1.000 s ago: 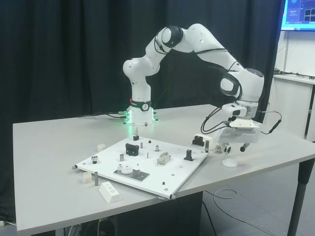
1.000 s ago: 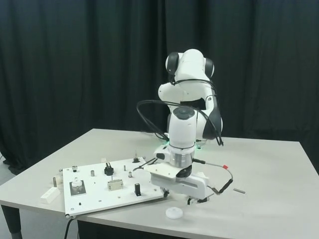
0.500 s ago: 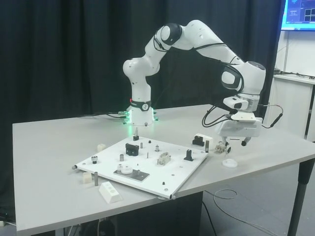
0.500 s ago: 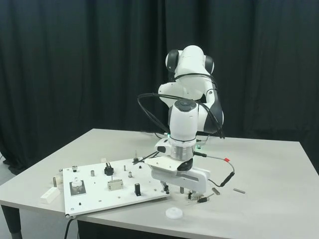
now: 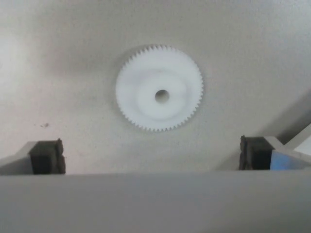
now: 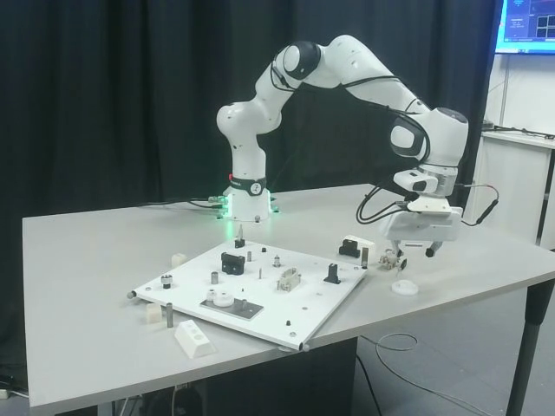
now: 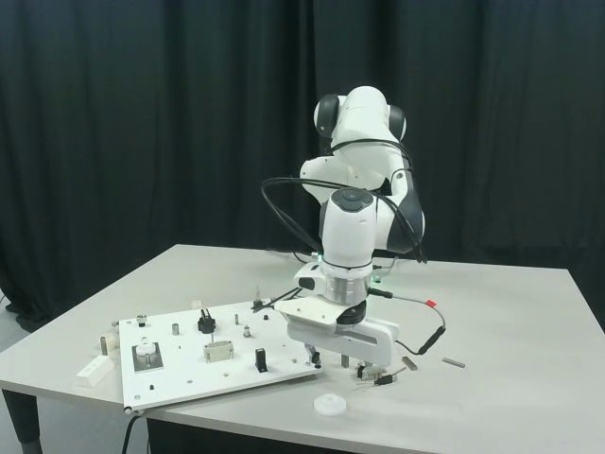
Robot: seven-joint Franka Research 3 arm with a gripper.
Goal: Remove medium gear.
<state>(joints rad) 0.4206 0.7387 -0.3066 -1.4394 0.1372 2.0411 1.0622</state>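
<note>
My gripper hangs wide open above the gear, nothing between. Bare table all round it; board stands near at 9 o'clock.

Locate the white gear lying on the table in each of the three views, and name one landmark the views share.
Wrist view: the white gear lies flat on the grey table, centred ahead of the open end effector.
First room view: the gear lies off the white board, below the end effector.
Second room view: the gear lies near the table's front edge, below the end effector.
Shared landmark: the end effector.
</note>
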